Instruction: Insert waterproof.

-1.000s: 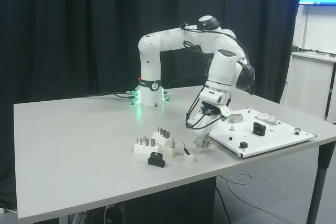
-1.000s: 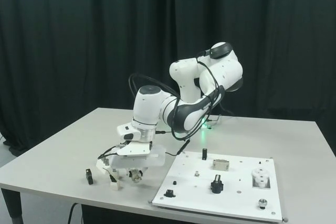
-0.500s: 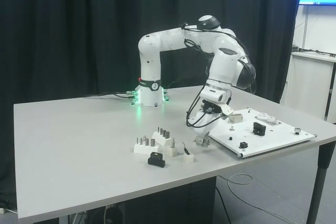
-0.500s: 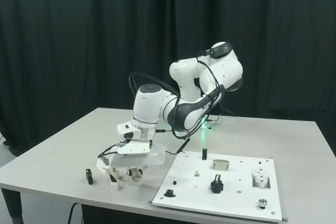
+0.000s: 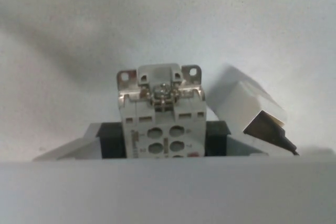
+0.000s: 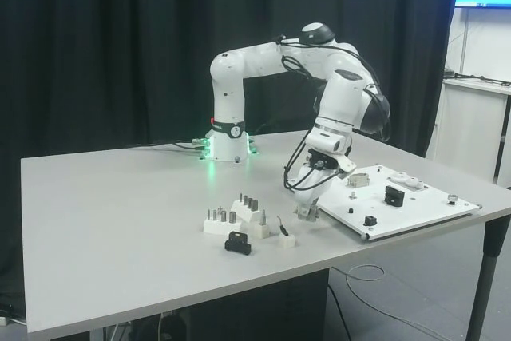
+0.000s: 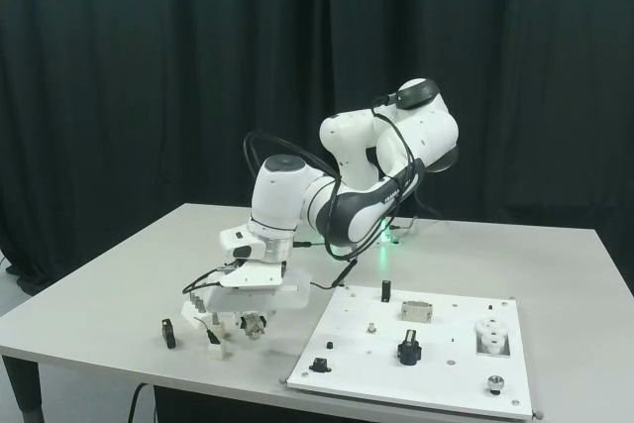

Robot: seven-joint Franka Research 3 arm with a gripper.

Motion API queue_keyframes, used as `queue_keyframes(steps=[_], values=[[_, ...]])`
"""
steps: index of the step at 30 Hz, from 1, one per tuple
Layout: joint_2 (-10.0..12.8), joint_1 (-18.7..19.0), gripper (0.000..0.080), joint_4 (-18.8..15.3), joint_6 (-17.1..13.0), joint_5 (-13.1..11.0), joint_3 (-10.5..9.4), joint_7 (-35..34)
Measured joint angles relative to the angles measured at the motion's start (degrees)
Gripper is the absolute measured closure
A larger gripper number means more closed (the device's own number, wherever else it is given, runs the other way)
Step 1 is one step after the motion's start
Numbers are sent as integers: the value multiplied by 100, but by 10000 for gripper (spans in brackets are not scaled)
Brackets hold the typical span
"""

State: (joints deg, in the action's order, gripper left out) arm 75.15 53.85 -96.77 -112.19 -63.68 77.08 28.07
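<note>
Grey waterproof connector (image 5: pixel 160 116), digits faint beside its holes, clamped in the tool (image 5: pixel 163 140) above the table (image 6: pixel 120 197).

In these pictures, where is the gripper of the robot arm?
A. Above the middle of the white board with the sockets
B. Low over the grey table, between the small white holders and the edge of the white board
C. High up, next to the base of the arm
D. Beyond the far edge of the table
B: the gripper hangs low over the grey table, between the white holders and the near edge of the white board, holding the connector.
</note>
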Motion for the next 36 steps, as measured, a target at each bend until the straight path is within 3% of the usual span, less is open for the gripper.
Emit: queue_keyframes(steps=[9,18,29,36], values=[[-3,27,490,9,25,8,25,187],[-63,184,490,2,247,16,123,1],[-140,553,490,2,750,28,436,-47],[-190,852,490,8,1051,264,588,237]])
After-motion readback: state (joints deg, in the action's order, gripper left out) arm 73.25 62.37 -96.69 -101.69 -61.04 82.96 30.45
